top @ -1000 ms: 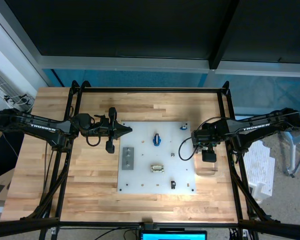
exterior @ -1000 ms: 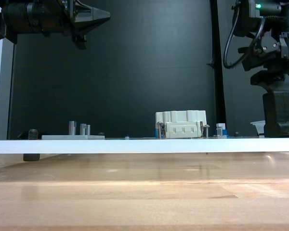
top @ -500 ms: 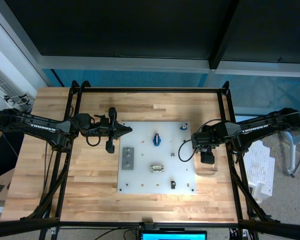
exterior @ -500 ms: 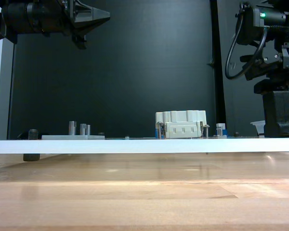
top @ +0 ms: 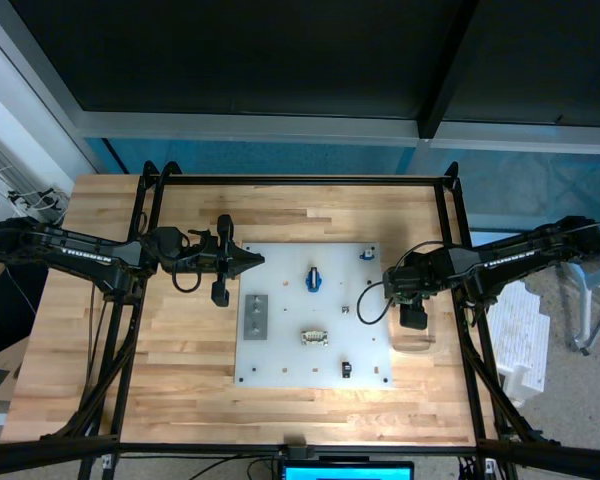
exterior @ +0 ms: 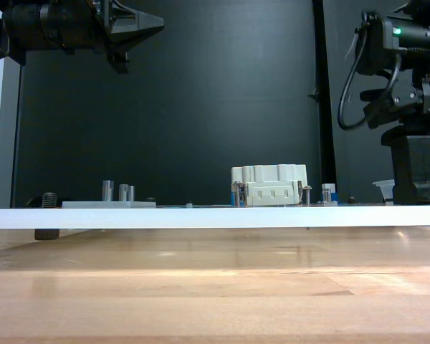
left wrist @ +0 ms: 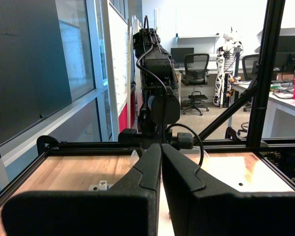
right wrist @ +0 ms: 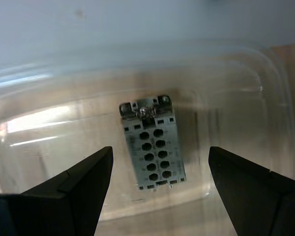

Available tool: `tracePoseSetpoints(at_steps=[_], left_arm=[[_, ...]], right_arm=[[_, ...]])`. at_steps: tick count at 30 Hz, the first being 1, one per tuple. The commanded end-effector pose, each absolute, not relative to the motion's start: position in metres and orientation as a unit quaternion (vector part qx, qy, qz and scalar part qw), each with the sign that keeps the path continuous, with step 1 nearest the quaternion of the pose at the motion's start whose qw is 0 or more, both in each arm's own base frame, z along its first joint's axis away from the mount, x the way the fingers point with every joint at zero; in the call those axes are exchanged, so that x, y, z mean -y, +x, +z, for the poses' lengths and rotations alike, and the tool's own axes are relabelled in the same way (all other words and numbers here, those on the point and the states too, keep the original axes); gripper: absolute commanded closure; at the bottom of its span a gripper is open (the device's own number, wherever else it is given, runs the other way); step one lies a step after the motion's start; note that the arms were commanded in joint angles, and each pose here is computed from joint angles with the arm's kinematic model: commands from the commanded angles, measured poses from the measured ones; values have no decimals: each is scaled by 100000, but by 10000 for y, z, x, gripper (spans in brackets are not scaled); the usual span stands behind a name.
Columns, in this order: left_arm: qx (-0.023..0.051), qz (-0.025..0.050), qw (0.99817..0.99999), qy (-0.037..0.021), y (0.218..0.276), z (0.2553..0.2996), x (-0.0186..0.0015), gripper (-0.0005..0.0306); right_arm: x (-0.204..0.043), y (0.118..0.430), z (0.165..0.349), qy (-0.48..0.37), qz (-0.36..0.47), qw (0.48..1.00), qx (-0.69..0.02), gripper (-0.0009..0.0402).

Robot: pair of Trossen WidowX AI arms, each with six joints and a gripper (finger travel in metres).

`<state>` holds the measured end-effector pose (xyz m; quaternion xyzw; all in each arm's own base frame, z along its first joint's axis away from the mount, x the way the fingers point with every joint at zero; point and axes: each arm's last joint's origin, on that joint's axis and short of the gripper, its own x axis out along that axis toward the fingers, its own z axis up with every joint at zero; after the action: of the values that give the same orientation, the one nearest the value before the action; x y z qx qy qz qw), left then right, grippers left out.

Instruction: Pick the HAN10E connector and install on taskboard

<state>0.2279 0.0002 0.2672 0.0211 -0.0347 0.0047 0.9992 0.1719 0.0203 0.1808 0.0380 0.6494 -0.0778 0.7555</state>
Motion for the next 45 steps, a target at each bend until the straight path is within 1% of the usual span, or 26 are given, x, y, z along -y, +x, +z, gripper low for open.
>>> tracePoseSetpoints(at_steps=[1,9,21,31,38,45], left_arm=[[3451,494,99916,2130,2279,2671,-3,300],[3490,456,99915,2130,2279,2673,-2,300],[3452,474,99917,2130,2279,2671,-2,300],[3452,455,99917,2130,2279,2671,-2,300],[3452,474,99917,2130,2279,2671,-2,300],[3452,455,99917,2130,2279,2671,-2,300]], right_arm=[[-206,1712,1786,3767,-7761,75494,-65009,121],[-225,1703,1703,3873,-7853,75308,-65208,121],[-239,1736,1672,3878,-7719,75413,-65102,125],[-240,1739,1666,3941,-7673,75620,-64863,159],[-246,1774,1623,4050,-7789,75451,-65038,178],[-247,1771,1623,4037,-7714,75411,-65095,211]])
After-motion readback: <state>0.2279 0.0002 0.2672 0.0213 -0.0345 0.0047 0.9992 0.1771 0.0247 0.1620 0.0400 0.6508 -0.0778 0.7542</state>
